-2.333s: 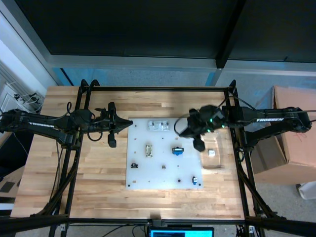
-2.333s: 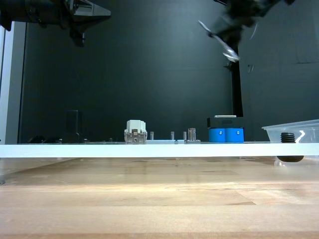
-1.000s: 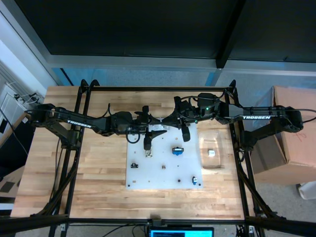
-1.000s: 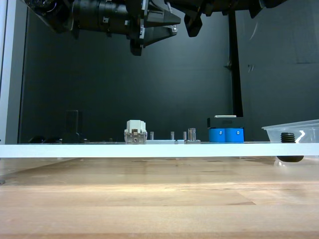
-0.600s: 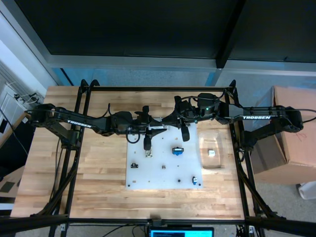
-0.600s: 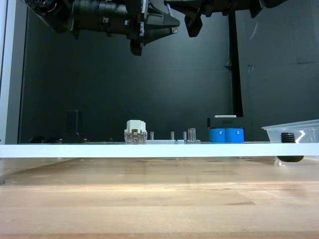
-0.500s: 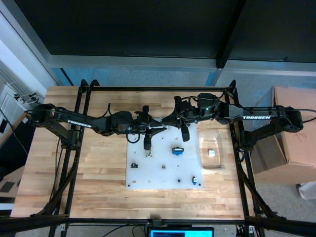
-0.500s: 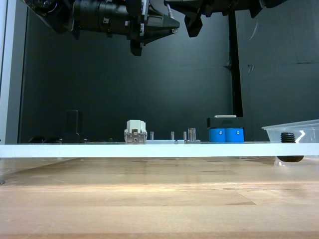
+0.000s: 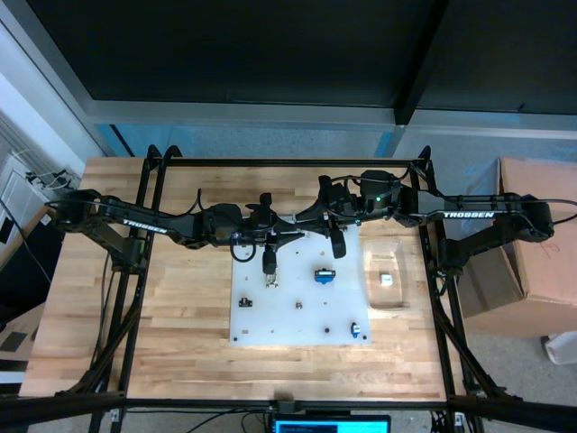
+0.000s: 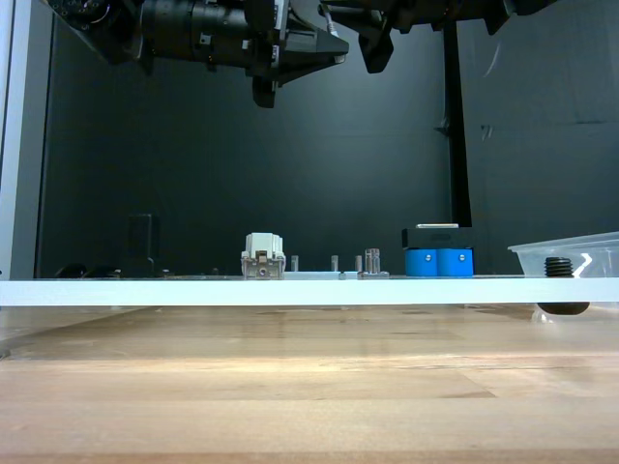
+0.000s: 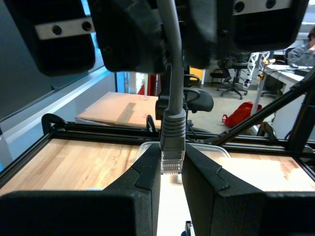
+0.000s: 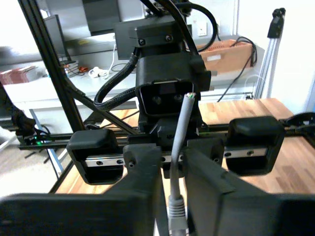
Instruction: Pick the RJ45 connector and install on the taskboard
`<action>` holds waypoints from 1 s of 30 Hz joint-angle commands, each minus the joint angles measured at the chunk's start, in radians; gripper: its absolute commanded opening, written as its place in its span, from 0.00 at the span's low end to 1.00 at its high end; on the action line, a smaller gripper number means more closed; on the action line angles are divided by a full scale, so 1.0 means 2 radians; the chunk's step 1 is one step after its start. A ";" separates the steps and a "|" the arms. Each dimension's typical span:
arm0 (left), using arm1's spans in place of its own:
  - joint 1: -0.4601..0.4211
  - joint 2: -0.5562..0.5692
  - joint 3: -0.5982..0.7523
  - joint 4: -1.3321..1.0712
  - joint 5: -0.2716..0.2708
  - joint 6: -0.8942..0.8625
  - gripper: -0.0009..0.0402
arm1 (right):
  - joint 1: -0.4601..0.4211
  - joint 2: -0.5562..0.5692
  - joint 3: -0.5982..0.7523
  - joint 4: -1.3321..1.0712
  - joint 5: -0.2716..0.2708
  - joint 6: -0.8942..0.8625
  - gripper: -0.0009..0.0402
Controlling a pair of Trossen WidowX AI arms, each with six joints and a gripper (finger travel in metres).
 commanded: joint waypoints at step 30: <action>0.000 0.001 0.079 -0.242 -0.258 -0.001 0.02 | 0.026 0.203 0.376 -0.488 0.290 0.188 0.49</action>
